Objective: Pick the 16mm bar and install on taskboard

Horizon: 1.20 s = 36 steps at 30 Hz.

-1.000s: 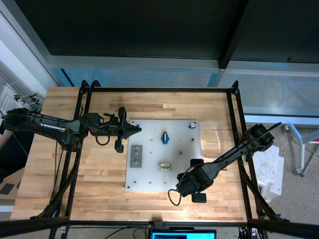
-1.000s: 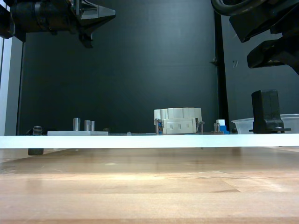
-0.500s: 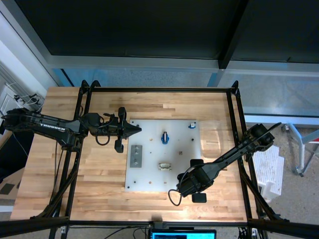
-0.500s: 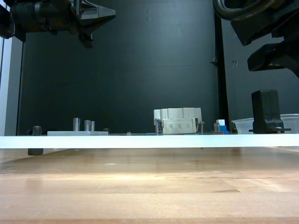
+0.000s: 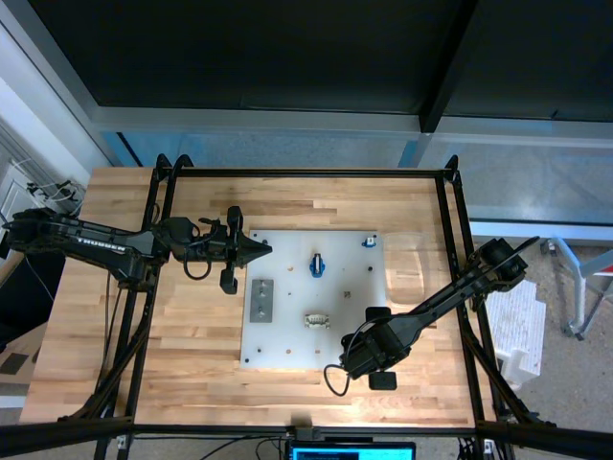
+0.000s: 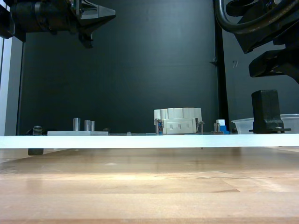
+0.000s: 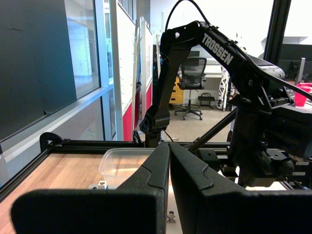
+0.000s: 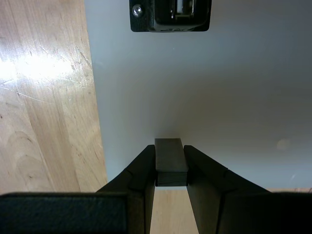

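Note:
The 16mm bar (image 8: 171, 168), a small dull-grey piece, is clamped between the fingers of my right gripper (image 8: 169, 152). It hangs just above the white taskboard (image 8: 219, 87), close to the board's edge and the wooden table. In the high view the right gripper (image 5: 345, 365) is over the taskboard's (image 5: 287, 340) near right part. My left gripper (image 5: 262, 249) hovers at the board's far left corner, held high, its fingers (image 7: 156, 168) shut with nothing between them.
The board carries a grey two-hole block (image 5: 261, 299), a blue knob (image 5: 317, 264), a beige connector (image 5: 317, 320) and a black fitting (image 8: 170, 14). A clear plastic tub (image 5: 406, 274) sits on the table right of the board. A black frame surrounds the table.
The right gripper has shifted slightly over the board's near right part with the bar still in it. The left arm has not moved.

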Each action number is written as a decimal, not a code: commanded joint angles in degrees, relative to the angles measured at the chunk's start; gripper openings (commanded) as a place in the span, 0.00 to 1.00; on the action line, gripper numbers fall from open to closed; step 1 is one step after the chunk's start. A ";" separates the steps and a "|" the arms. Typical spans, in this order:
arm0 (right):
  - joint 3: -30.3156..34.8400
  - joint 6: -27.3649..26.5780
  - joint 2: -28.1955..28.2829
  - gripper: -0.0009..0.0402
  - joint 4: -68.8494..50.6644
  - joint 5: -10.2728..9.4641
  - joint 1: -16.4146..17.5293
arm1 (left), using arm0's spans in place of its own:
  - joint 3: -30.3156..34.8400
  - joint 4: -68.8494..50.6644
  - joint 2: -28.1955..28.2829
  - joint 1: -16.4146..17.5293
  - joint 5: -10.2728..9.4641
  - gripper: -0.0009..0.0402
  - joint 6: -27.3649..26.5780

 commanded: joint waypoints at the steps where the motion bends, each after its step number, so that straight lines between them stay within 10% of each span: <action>1: 0.09 -0.04 -0.02 0.18 0.07 0.00 0.07 | 0.02 0.00 0.00 0.02 0.00 0.02 0.02; 22: 0.66 0.46 -3.48 0.58 -0.68 -0.09 0.44 | 0.02 0.00 0.00 0.00 0.00 0.02 0.02; 36: 0.66 0.74 -6.14 0.63 -2.14 -0.04 0.66 | 0.02 0.02 0.00 0.02 0.00 0.02 0.02</action>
